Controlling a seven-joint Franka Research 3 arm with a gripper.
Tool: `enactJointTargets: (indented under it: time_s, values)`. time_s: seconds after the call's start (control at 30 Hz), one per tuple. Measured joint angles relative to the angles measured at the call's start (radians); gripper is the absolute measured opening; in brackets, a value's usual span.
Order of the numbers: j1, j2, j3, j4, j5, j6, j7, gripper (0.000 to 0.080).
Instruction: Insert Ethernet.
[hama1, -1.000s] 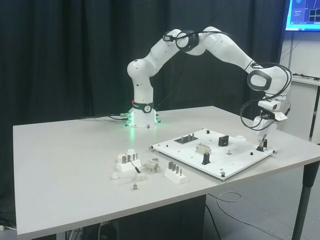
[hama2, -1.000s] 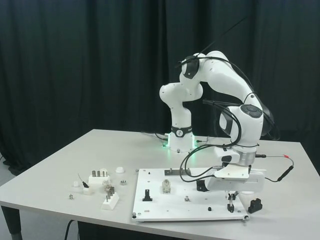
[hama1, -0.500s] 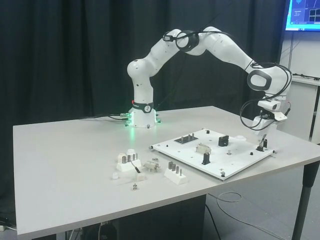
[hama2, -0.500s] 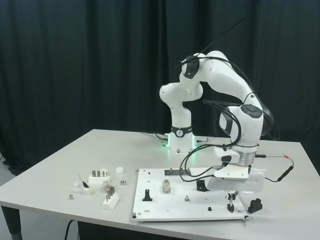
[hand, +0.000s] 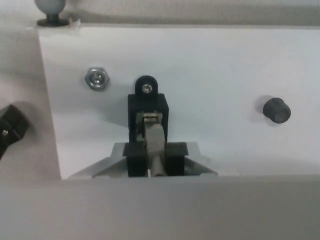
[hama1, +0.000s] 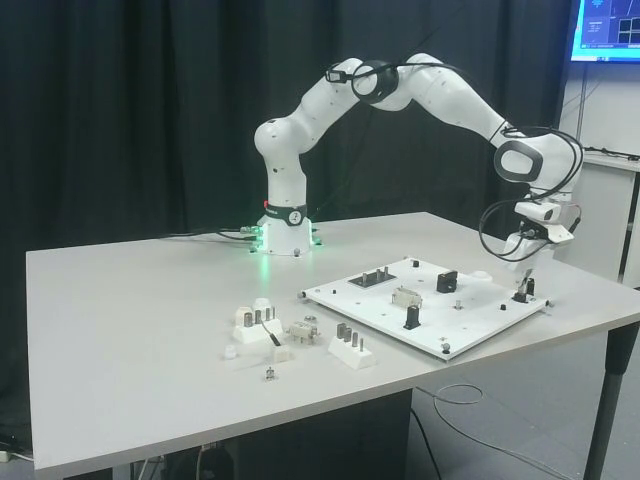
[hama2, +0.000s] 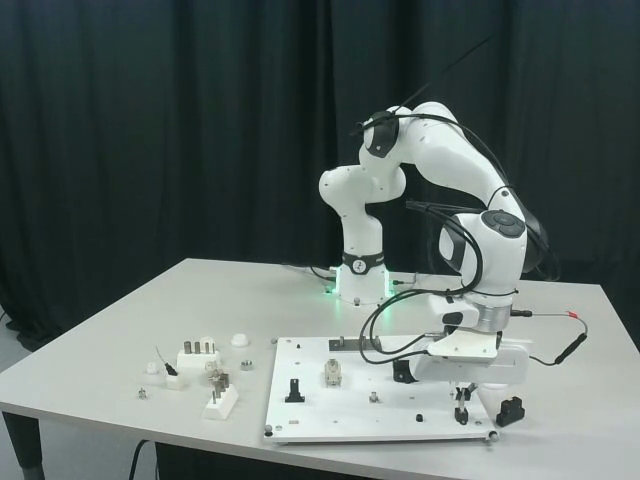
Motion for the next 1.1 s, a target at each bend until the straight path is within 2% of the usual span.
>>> enactJointTargets:
  time_s: [0.7, 0.73, 0.87, 0.9, 1.1]
  values:
    - [0.001, 0.0, -0.002, 0.0, 0.0, 0.0, 0.022, 0.007]
    - [0.001, 0.0, -0.003, 0.0, 0.0, 0.0, 0.022, 0.0301]
    - [0.0, -0.001, -0.007, 0.005, 0.001, 0.0, 0.022, 0.0301]
    - [-0.001, -0.001, -0.008, 0.006, 0.001, -0.001, 0.022, 0.061]
    - [-0.007, -0.004, -0.009, 0.017, 0.001, -0.014, 0.022, 0.061]
